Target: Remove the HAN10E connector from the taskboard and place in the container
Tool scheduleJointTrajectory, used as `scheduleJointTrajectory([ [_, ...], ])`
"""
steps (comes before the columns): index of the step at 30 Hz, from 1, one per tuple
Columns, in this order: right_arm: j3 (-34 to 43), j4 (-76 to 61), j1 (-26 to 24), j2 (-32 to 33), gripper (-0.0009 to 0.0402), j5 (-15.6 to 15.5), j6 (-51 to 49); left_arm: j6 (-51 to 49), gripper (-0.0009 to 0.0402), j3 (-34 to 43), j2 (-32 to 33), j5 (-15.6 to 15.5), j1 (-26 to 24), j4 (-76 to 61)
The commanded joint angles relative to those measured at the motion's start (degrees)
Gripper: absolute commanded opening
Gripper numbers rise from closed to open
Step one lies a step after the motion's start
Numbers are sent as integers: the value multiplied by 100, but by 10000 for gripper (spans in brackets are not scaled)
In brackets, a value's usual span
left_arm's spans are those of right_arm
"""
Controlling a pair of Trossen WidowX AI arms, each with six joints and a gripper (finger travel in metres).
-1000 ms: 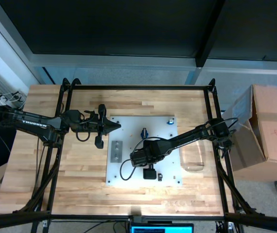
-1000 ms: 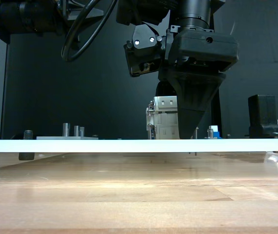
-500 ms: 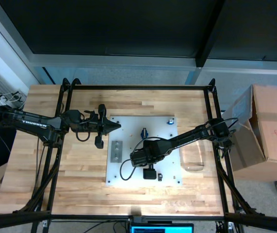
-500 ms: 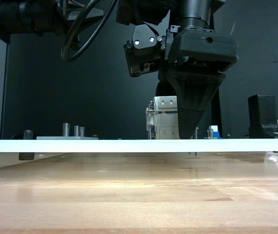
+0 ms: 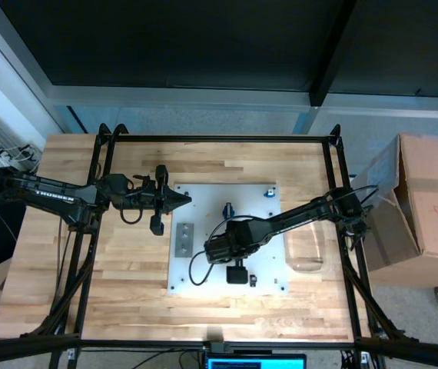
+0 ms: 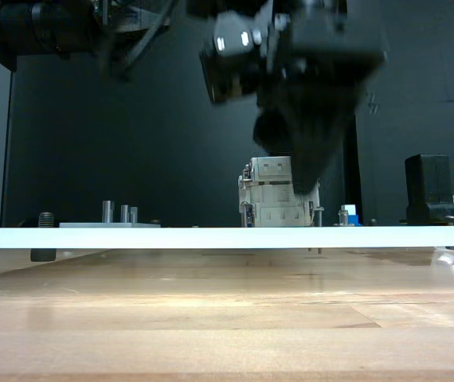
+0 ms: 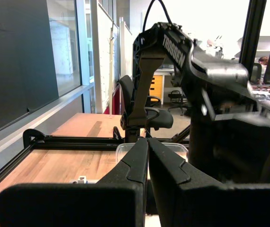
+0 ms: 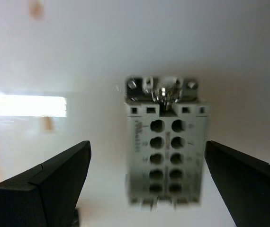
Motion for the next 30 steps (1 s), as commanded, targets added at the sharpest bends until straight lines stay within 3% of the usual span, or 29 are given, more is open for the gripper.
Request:
scheduleJointTrajectory([
  [1,293,-326,-2,-63,339,48,-15,0,0,2,2,2,2,2],
  [8,772,-732,-9,-109,339,50,-17,0,0,2,2,0,0,2],
  [30,765,-787,-11,-155,339,48,2,0,0,2,2,0,0,2],
])
